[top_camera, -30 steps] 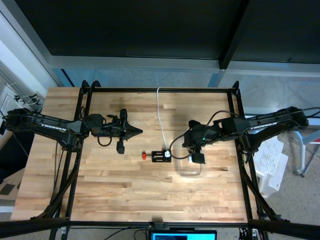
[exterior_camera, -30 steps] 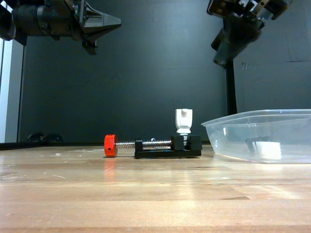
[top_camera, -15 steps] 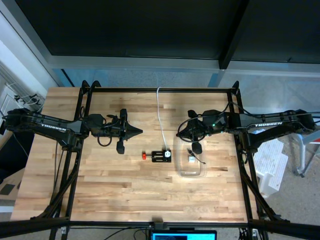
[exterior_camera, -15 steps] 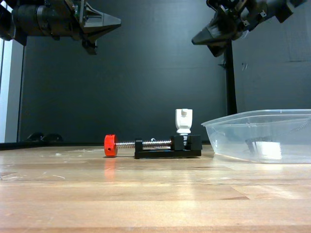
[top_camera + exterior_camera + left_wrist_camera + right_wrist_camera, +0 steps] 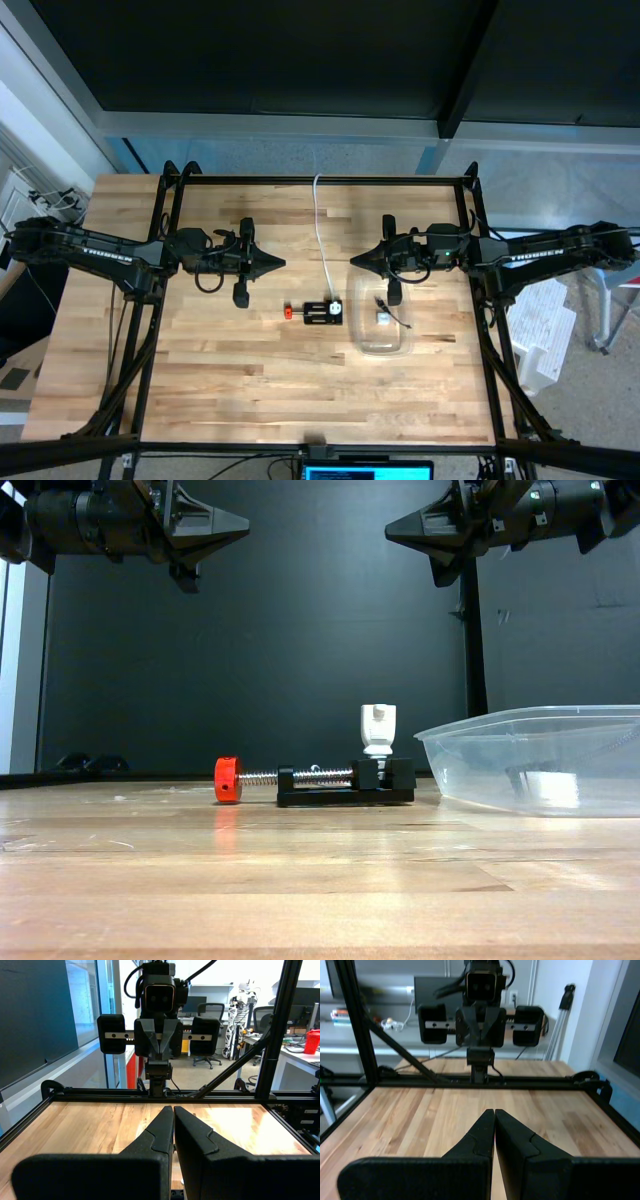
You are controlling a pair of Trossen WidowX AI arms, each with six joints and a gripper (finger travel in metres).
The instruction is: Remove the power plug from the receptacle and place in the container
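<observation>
The power plug [image 5: 380, 301], tiny and dark with a thin black wire tail, lies inside the clear container [image 5: 400, 346] beside a small white cube [image 5: 384, 319]. The white receptacle [image 5: 336, 308] stands in the black vise [image 5: 318, 313], with nothing plugged into it [image 5: 378, 726]. My right gripper [image 5: 352, 260] hangs level high above the table, behind the container, pointing left; its fingers [image 5: 482, 1132] are shut with nothing between them. My left gripper [image 5: 281, 264] hangs at the same height facing it, fingers [image 5: 161, 1130] shut and empty.
The vise's red knob [image 5: 287, 312] points left. A white cable [image 5: 322, 235] runs from the receptacle to the table's far edge. A black frame [image 5: 320, 181] borders the table. In the low view the container [image 5: 540, 760] sits right of the vise [image 5: 345, 780].
My right gripper has lifted from its nose-down pose over the container and swung level, pointing left. The plug, hidden under it a second ago, now shows in the container. The left arm is still.
</observation>
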